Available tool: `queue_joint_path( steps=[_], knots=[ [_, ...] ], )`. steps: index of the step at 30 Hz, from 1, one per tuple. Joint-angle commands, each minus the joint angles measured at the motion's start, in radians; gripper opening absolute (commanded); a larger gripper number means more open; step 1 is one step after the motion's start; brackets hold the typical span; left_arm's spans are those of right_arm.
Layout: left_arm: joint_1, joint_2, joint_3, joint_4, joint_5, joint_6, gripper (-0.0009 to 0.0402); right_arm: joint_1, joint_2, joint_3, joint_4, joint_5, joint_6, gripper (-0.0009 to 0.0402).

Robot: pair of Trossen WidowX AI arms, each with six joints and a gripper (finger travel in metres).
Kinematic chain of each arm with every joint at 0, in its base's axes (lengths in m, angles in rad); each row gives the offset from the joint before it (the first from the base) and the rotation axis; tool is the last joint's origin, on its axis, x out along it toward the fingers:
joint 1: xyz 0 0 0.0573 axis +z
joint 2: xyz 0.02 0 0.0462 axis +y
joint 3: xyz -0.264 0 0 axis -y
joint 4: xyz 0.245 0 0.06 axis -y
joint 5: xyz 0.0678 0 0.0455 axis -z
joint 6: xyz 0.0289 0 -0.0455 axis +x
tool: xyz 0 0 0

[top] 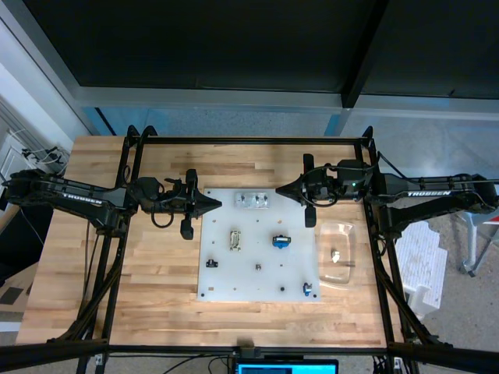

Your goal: Pick the RJ45 connector and install on taskboard

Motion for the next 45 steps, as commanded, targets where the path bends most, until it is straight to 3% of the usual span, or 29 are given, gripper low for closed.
queue_joint_path(
  steps=[1, 6, 23, 45],
  knots=[
    [0.0, 0.0, 0.0, 0.0, 0.0, 0.0, 0.0, 0.0, -0.002, -0.043, 0.077, -0.008, 0.035, 0.0],
    [0.0, 0.0, 0.0, 0.0, 0.0, 0.0, 0.0, 0.0, -0.002, -0.082, 0.165, -0.023, 0.098, 0.0],
    [0.0, 0.0, 0.0, 0.0, 0.0, 0.0, 0.0, 0.005, -0.01, -0.175, 0.314, -0.014, 0.114, 0.0],
    [0.0, 0.0, 0.0, 0.0, 0.0, 0.0, 0.0, 0.01, -0.01, -0.222, 0.341, -0.017, 0.116, 0.0]
  ],
)
